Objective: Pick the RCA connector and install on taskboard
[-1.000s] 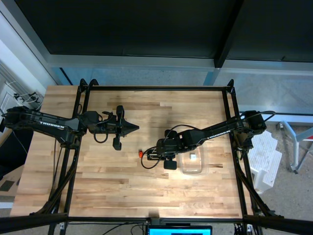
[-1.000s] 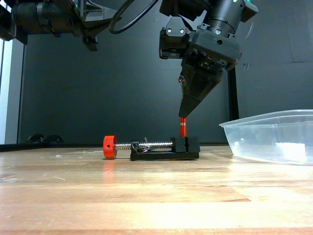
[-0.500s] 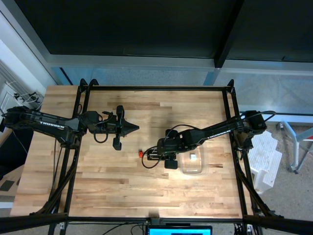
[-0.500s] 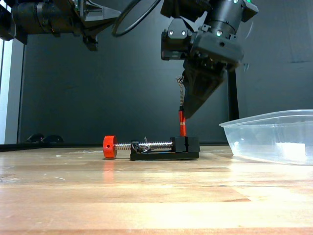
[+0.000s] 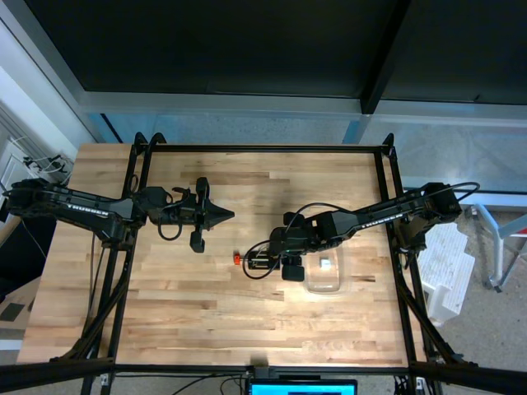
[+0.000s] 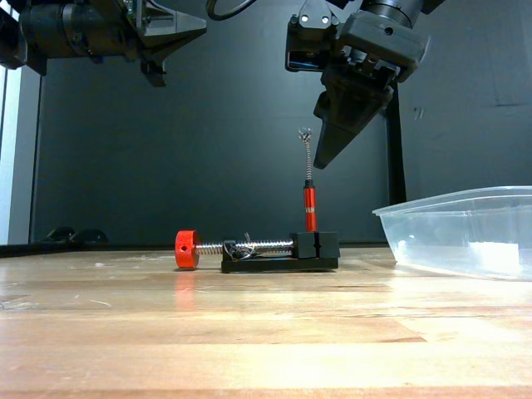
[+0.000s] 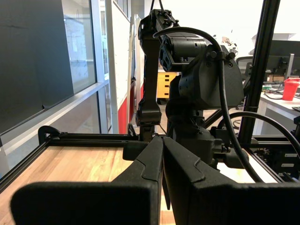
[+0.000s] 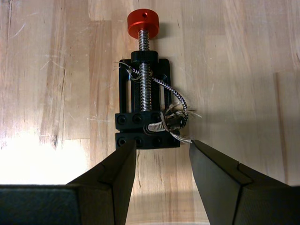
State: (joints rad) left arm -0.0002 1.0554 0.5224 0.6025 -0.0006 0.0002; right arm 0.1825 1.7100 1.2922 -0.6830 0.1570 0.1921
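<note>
Red-sleeved and freed: leaves the RCA connector (image 6: 309, 208) upright in the taskboard (image 6: 281, 253) on the counter (image 6: 249, 332). Lifts the right hand (image 6: 321, 158) clear above it, fingers (image 8: 117, 173) apart, empty. Keeps the left hand (image 5: 222, 216) pinched closed, parked aloft at left. Suggests installation done.

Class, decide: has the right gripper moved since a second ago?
Yes. The right gripper rose clear of the RCA connector standing in the taskboard; the left gripper hangs parked high.

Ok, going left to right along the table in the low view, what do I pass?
Red knob → threaded screw → RCA connector upright on the taskboard → clear tray. Overhead: left gripper, jaws shut, at left; right gripper, jaws open, over the taskboard.
</note>
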